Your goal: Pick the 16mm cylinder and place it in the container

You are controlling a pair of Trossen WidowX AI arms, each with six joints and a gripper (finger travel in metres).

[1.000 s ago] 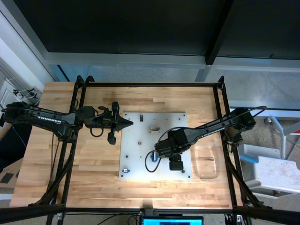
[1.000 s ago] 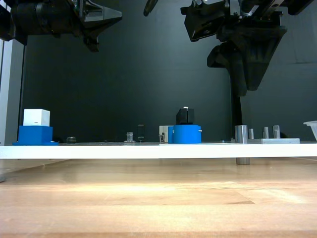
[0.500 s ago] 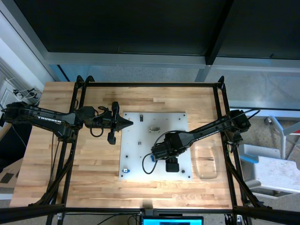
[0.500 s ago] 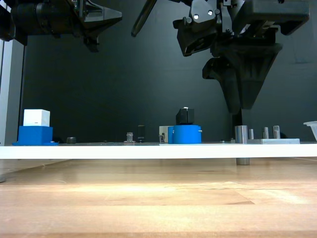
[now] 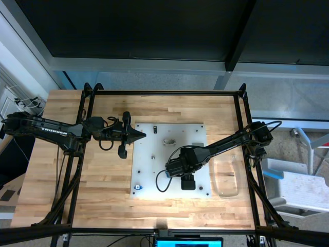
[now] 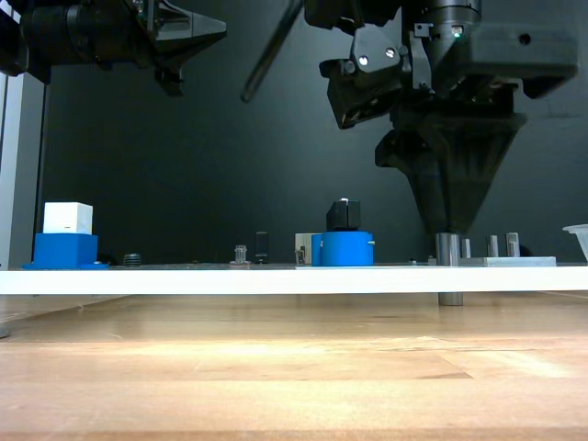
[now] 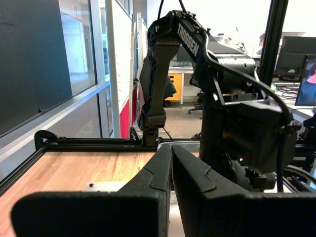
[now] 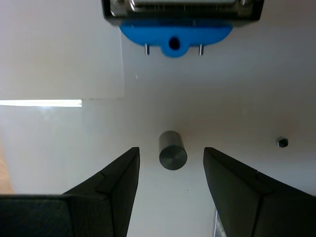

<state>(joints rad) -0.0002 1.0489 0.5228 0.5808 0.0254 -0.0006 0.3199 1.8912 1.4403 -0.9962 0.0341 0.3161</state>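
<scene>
Blue connector mount [image 8: 175, 35] lies ahead of the right gripper [image 6: 447, 223]. The container [image 5: 226, 180] sits well off to its outer side. Right gripper fingers are spread wide, straddling the upright 16mm cylinder [image 8: 173, 153] without contact. Left gripper [image 7: 171, 165] is pressed together, aloft and well apart. White board [image 5: 149, 170] lies on a wooden table [image 5: 97, 175].

High overhead, low table-level (sharing board [image 5: 146, 170]); wrists along left pincer [image 7: 171, 148], right pincer [image 8: 170, 150].
</scene>
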